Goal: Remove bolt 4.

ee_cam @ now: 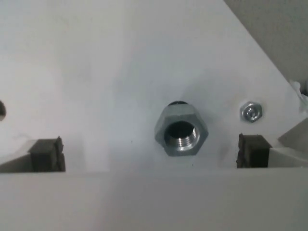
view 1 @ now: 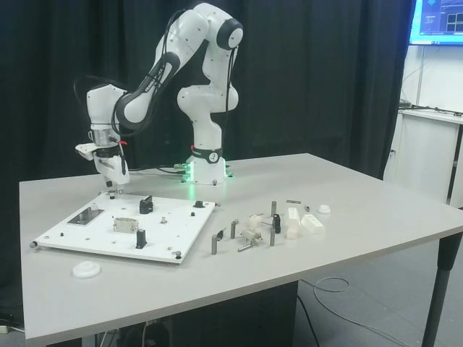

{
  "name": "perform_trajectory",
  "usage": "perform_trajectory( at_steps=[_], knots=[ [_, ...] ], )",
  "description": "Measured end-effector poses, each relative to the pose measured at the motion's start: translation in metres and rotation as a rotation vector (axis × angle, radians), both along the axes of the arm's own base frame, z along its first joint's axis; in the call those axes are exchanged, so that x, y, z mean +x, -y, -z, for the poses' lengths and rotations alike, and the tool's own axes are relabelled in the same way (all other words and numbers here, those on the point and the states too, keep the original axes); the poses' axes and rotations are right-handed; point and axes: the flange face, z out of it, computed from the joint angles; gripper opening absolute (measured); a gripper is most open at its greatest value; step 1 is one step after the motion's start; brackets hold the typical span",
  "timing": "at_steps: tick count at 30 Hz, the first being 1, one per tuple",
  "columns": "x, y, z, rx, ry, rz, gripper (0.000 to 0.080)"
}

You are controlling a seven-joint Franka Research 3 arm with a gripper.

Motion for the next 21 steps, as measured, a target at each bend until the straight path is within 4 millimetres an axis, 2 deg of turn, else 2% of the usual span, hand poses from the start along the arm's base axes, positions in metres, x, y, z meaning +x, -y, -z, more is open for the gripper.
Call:
perform_trajectory(
  at_steps=[21],
  knots=[
    [0.007,0.000,0.013,-0.023,-0.025,-0.025,0.0800]
  ],
)
